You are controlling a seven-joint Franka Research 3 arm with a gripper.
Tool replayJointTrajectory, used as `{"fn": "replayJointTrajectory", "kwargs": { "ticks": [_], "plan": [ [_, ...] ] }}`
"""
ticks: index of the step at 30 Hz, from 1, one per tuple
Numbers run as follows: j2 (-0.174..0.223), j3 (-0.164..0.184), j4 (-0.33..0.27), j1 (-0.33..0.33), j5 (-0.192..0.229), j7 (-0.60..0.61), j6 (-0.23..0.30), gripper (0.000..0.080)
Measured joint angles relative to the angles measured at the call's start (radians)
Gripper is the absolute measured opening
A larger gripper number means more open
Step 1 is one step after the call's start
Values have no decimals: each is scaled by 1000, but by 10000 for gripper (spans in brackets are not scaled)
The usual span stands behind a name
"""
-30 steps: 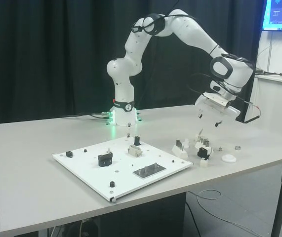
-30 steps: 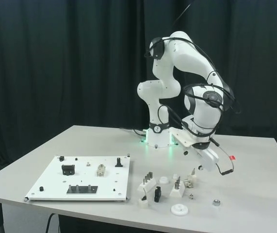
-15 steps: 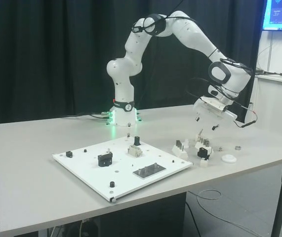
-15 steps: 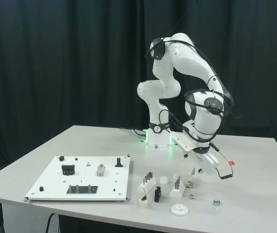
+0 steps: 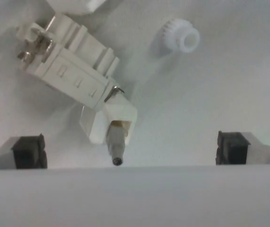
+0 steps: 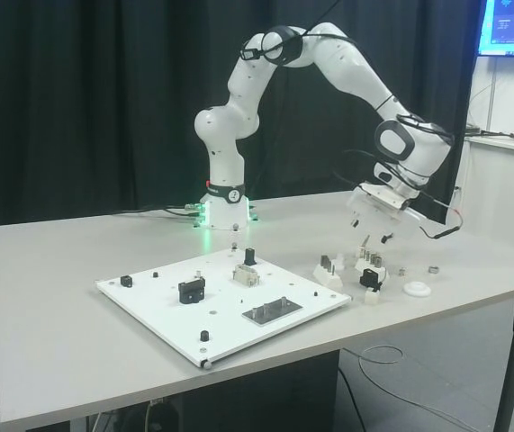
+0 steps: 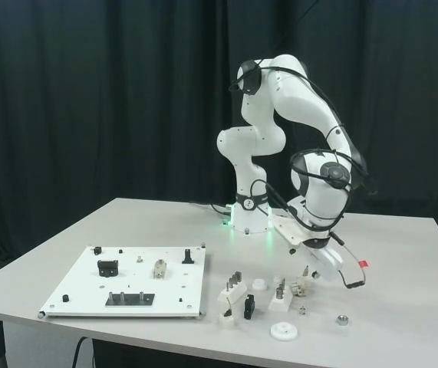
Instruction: Pick Ethernet.
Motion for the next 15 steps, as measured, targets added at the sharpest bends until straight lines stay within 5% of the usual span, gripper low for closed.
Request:
{"fn": "replayJointTrajectory", "kwargs": {
  "ticks": [15],
  "plan": [
    [2,6,-34,0,0,0,36,800]
  ]
}}
